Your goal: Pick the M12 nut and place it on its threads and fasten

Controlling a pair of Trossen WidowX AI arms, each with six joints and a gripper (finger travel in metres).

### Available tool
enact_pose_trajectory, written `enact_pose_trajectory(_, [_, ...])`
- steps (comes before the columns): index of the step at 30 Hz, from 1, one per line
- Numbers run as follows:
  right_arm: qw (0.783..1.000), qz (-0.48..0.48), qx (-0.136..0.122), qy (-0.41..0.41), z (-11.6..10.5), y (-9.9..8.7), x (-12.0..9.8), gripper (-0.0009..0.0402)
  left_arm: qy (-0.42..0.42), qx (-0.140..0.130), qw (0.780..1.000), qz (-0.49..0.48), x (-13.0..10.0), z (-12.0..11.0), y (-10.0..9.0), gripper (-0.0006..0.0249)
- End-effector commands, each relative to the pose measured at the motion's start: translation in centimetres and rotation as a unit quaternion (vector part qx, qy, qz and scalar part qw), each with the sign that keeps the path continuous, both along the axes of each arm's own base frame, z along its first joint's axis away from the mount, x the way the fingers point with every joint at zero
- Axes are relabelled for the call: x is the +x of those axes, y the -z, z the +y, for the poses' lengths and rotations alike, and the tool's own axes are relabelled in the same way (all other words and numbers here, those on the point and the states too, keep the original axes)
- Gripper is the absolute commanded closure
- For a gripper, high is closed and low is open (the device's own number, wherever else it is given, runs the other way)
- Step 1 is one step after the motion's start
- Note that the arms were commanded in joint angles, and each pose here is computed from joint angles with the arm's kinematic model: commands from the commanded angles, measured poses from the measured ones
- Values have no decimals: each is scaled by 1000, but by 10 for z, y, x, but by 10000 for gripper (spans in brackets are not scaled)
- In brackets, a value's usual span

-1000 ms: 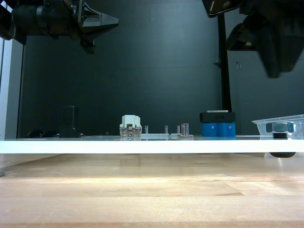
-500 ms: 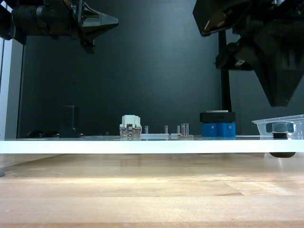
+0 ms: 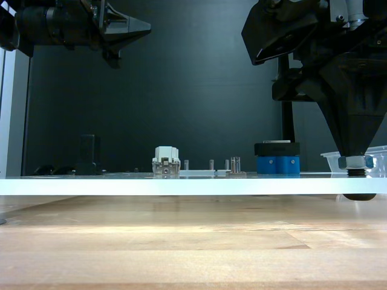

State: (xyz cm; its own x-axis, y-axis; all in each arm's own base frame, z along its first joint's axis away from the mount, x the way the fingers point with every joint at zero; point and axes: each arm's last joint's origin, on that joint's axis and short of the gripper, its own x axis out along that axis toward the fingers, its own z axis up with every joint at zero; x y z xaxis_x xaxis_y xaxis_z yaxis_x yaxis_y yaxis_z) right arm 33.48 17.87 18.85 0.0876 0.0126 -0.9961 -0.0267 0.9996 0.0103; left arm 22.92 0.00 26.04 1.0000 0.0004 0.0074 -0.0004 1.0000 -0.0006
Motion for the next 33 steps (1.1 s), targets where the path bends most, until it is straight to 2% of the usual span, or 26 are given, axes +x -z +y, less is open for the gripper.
enact_pose_trajectory(1, [1000,1,2,-1,0,0,0,393,0,0,1000,0,0,0,0,243])
enact_pose_trajectory(5, [1000,4,7,-2,1,0,0,393,0,0,1000,0,0,0,0,243])
enact_pose_trajectory(7, [999,18,35,-7,2,0,-1,393,0,0,1000,0,0,0,0,243])
enact_pose_trajectory(9, [995,45,88,-26,5,0,-2,393,0,0,1000,0,0,0,0,243])
enact_pose_trajectory(10, [993,52,101,-29,6,-1,-3,393,0,0,1000,0,0,0,0,243])
enact_pose_trajectory(11, [993,54,102,-28,6,-1,-3,393,0,0,1000,0,0,0,0,243])
enact_pose_trajectory(15, [993,55,97,-38,5,-3,-5,393,0,0,1000,0,0,0,0,243])
enact_pose_trajectory(20, [998,33,37,-28,0,-6,-6,393,0,0,1000,0,0,0,0,243])
enact_pose_trajectory(27, [1000,14,3,-25,-3,-7,-5,393,0,0,1000,0,0,0,0,243])
enact_pose_trajectory(33, [1000,0,-16,-23,-3,-4,-3,393,0,0,1000,0,0,0,0,243])
